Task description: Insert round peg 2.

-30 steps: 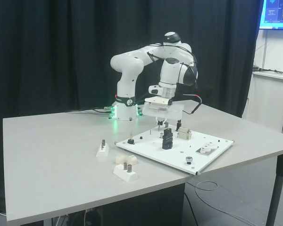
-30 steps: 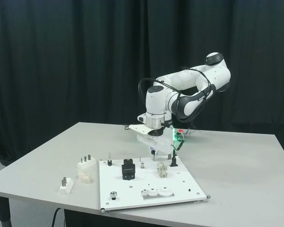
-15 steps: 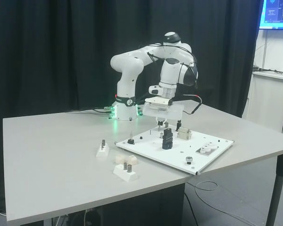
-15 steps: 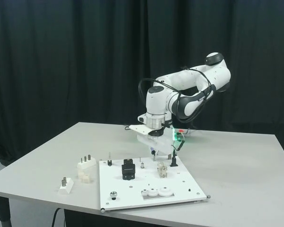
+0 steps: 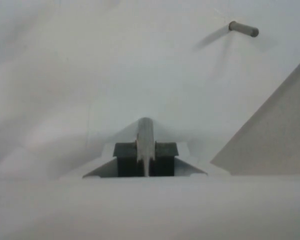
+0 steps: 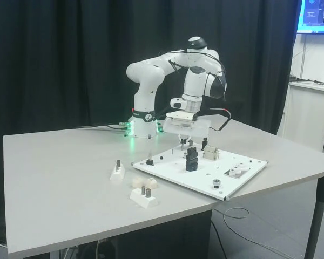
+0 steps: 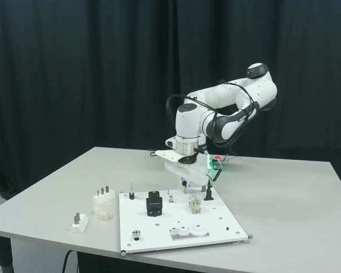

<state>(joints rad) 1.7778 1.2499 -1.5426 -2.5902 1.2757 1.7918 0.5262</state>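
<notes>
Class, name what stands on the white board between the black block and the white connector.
A small upright pin stands between black block and white connector, shown in the second room view.

This is a robotics lab or test cell, not a home or shop. Black curtains [image 7: 74, 74] hang floor to ceiling behind the rig and close off the background in both room views. A white arm [image 6: 151, 70] is bolted straight onto a plain grey tabletop [image 6: 59, 167], with green lights [image 6: 130, 128] glowing at its base. On the tabletop lies a white board [image 7: 176, 219] carrying small fittings and pegs, with a few white fixture blocks [image 6: 144, 190] beside it. At the edge of the first room view a screen [image 6: 316, 16] is mounted high, above a white cabinet [image 6: 308, 113], and a cable [image 6: 235, 213] trails below the tabletop.
</notes>
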